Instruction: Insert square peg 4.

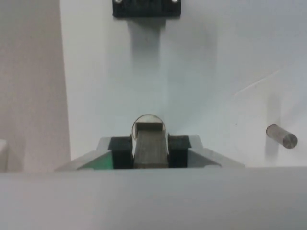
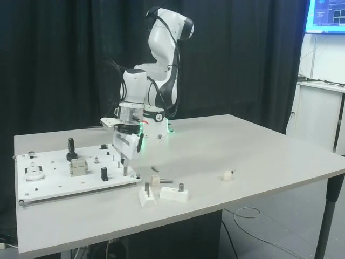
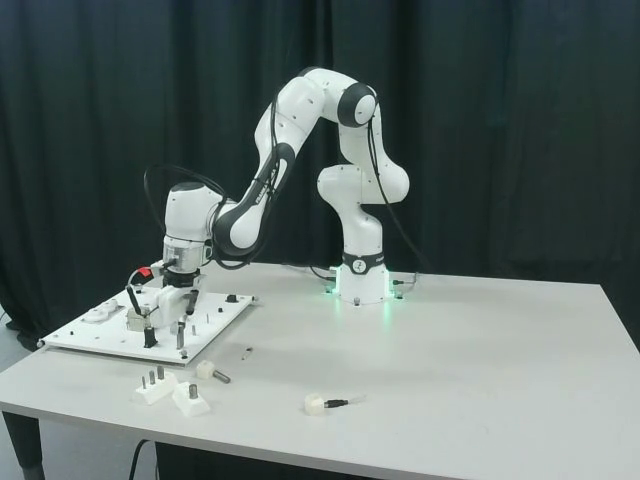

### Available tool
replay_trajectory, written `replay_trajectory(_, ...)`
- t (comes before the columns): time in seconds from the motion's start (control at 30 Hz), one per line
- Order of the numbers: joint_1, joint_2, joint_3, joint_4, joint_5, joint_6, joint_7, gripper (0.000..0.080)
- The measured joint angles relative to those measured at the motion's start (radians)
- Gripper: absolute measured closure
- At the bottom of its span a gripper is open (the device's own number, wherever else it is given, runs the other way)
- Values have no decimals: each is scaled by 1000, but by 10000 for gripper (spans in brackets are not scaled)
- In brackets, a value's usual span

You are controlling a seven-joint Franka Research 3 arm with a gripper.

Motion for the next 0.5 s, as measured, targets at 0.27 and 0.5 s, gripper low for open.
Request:
replay_trajectory(0.27, 0, 9, 1, -2, 3, 14, 2, 649)
replay_trajectory(0.5, -1, 8, 1, -2, 3, 16, 2, 649)
